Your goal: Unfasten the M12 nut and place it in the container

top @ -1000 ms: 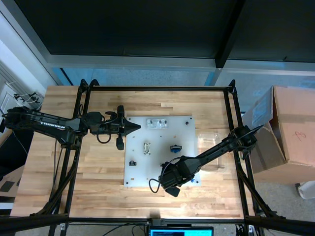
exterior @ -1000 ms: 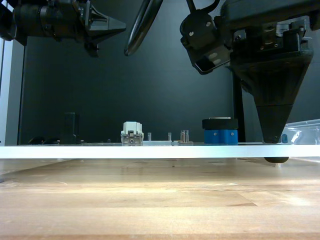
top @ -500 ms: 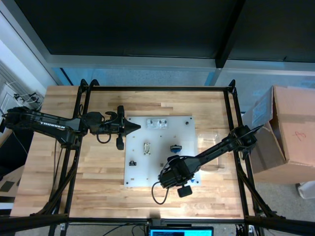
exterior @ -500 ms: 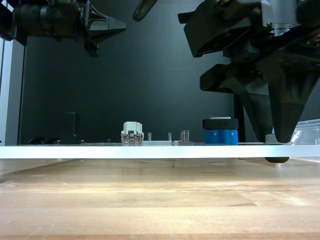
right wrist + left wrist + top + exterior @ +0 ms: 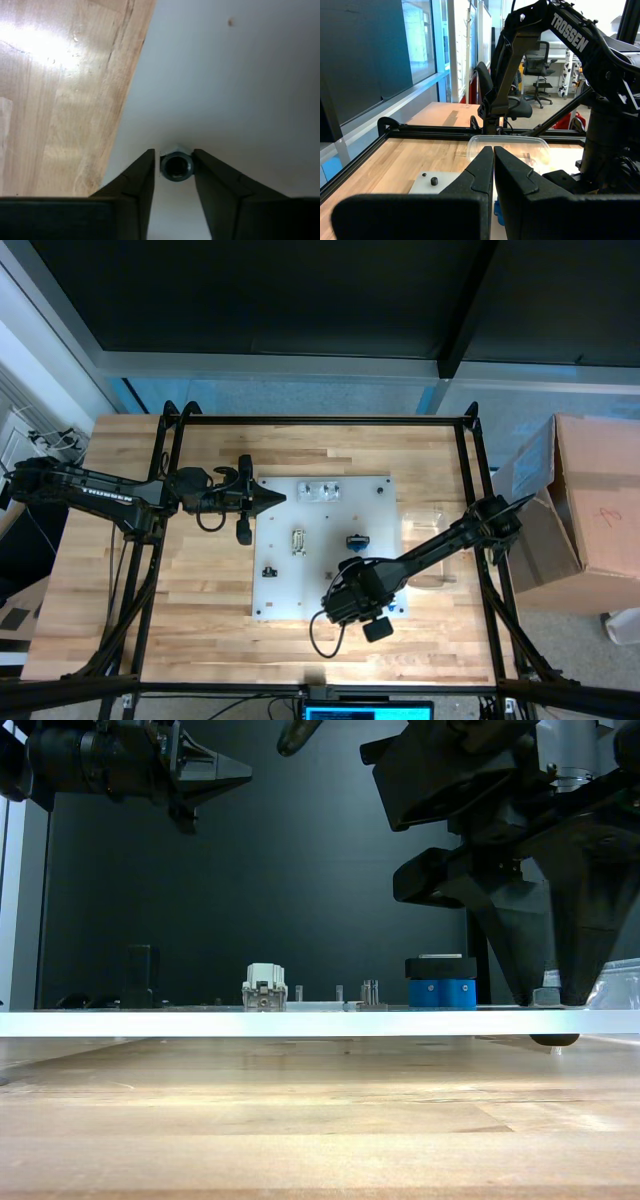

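Note:
The silver M12 nut (image 5: 176, 166) stands upright on the white board (image 5: 290, 590) near its near right edge, at its stud. The stud's ribs are hidden. My right gripper (image 5: 173, 151) points straight down over the nut. It is open, with one finger close on each side of the nut. The low view shows the nut (image 5: 547, 997) low between the two fingertips of the right gripper (image 5: 547, 1004). From above, the right gripper (image 5: 352, 602) covers the nut. The clear container (image 5: 425, 530) lies right of the board. My left gripper (image 5: 278, 498) hovers shut over the board's far left edge.
A blue block (image 5: 440, 985) and a white connector (image 5: 264, 990) stand mid-board. A black frame (image 5: 470, 490) rings the table. A cardboard box (image 5: 585, 510) sits off the right edge. Bare wood lies along the near edge.
The right wrist has turned about its axis and its fingers have parted from a shut cone. They now stand on either side of the nut. The left arm has not moved.

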Robot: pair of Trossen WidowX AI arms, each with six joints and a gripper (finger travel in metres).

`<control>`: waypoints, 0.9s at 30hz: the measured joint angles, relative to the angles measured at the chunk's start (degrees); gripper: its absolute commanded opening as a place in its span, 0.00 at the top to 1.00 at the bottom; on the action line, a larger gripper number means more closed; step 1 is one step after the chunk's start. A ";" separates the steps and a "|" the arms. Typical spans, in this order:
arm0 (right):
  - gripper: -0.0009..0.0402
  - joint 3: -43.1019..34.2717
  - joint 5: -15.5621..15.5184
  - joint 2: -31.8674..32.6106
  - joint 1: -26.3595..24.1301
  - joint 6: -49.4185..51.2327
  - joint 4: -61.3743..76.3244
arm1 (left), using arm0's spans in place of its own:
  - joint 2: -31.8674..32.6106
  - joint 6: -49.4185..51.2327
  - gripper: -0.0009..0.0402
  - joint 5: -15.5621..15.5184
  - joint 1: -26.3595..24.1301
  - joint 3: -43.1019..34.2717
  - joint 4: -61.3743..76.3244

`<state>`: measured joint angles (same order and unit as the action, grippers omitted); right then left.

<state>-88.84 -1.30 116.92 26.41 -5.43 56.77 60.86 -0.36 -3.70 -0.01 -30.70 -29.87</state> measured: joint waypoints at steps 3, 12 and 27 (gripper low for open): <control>0.55 0.00 -0.26 -0.72 0.04 -0.02 -0.09 | 0.00 0.00 0.98 0.02 0.00 0.00 0.00; 0.55 0.00 -0.02 -3.76 0.20 -6.08 0.76 | -0.02 0.02 0.98 0.00 0.00 0.00 0.00; 0.98 3.52 -2.95 -5.68 1.25 -24.48 -3.96 | 0.00 0.00 0.98 0.00 0.00 0.00 0.00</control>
<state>-85.32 -4.25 111.24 27.66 -29.91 52.82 60.86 -0.36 -3.70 -0.01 -30.70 -29.87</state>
